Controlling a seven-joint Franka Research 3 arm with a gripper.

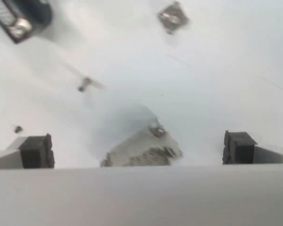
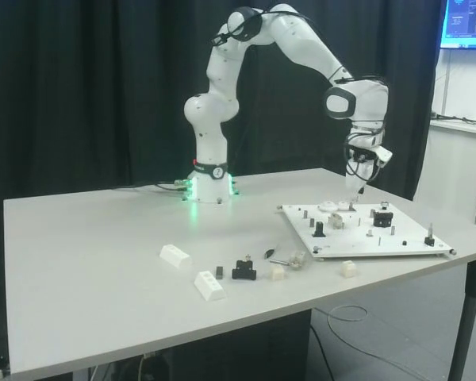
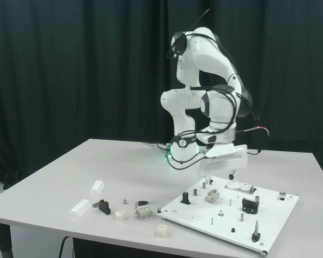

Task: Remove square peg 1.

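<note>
Looking down through the wrist view, the gripper (image 1: 139, 149) had its black fingertips (image 1: 36, 151) spread wide apart, holding nothing, above the white board (image 1: 217, 70); a small metal-topped block, apparently the peg (image 1: 153, 143), sat between them, blurred. A square fitting (image 1: 172, 17) and a black connector (image 1: 20, 18) lay farther off.

First room view: the white arm (image 2: 293, 40) reached over the board's (image 2: 412, 242) far edge, gripper (image 2: 360, 181) above it. Loose white blocks (image 2: 209, 285) lay on the grey table (image 2: 79, 254).

Second room view: the gripper (image 3: 219, 174) hovered just above the peg (image 3: 211, 195) seated on the board (image 3: 269, 223).
</note>
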